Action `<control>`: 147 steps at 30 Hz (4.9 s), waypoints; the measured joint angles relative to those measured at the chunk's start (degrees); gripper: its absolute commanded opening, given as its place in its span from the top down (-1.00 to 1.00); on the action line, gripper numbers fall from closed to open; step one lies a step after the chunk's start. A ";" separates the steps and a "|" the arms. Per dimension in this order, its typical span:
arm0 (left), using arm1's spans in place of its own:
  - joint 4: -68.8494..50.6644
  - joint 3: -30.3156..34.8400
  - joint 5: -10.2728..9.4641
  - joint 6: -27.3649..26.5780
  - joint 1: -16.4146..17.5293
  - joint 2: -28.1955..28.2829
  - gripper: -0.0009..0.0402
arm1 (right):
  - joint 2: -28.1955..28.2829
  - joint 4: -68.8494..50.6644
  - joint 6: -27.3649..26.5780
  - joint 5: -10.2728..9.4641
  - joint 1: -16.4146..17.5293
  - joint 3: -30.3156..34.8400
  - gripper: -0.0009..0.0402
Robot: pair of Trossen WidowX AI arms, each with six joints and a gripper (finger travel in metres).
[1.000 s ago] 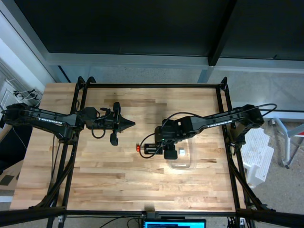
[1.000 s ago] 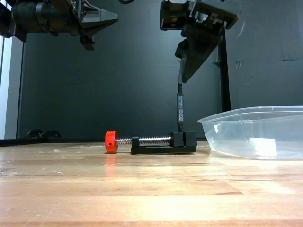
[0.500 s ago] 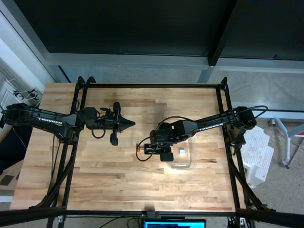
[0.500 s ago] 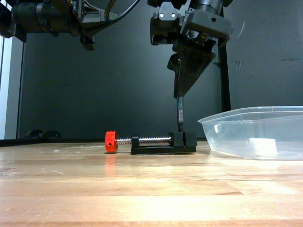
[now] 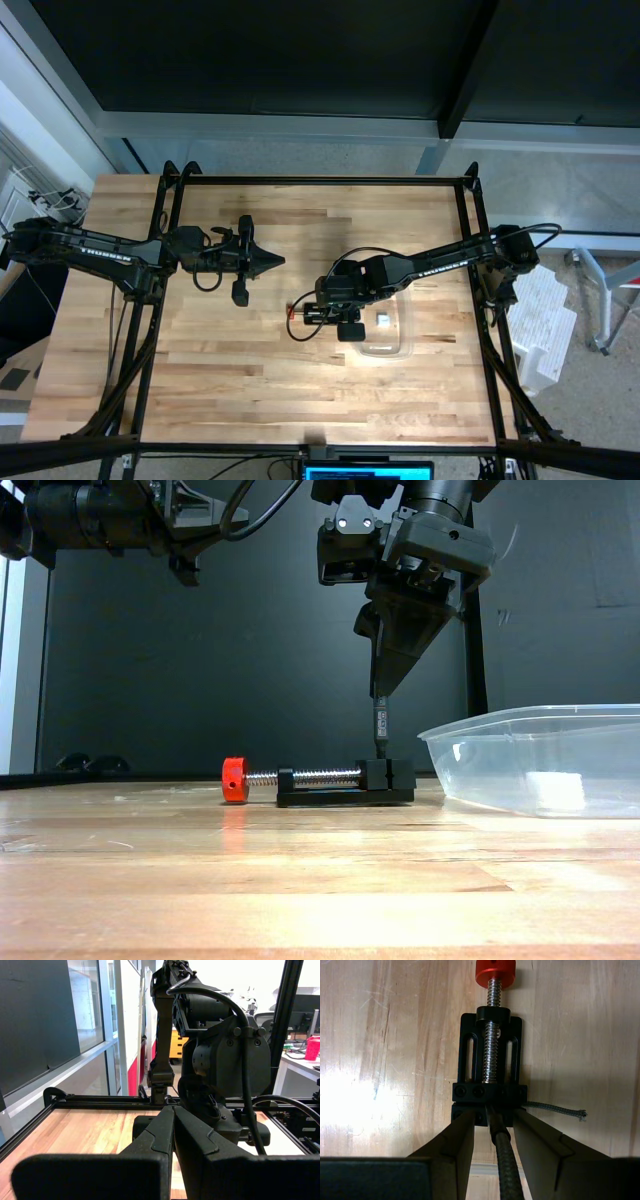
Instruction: Remove the USB-C connector from taskboard and place in the container
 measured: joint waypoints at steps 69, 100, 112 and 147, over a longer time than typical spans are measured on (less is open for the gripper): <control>0.00 -0.02 -0.02 0.00 0.00 0.00 0.96 | -11.52 -3.37 -0.04 0.04 0.04 -5.20 0.96; 0.00 0.00 0.00 0.02 0.00 0.00 0.96 | -20.90 1.46 0.92 1.66 0.28 -22.12 0.28; 0.00 -0.02 0.00 0.02 0.00 0.00 0.96 | -28.24 6.32 -0.76 1.46 -0.42 -20.28 0.30; 0.00 -0.02 0.00 0.02 0.00 0.00 0.96 | -44.72 68.50 -6.10 -2.51 -10.16 -46.12 0.96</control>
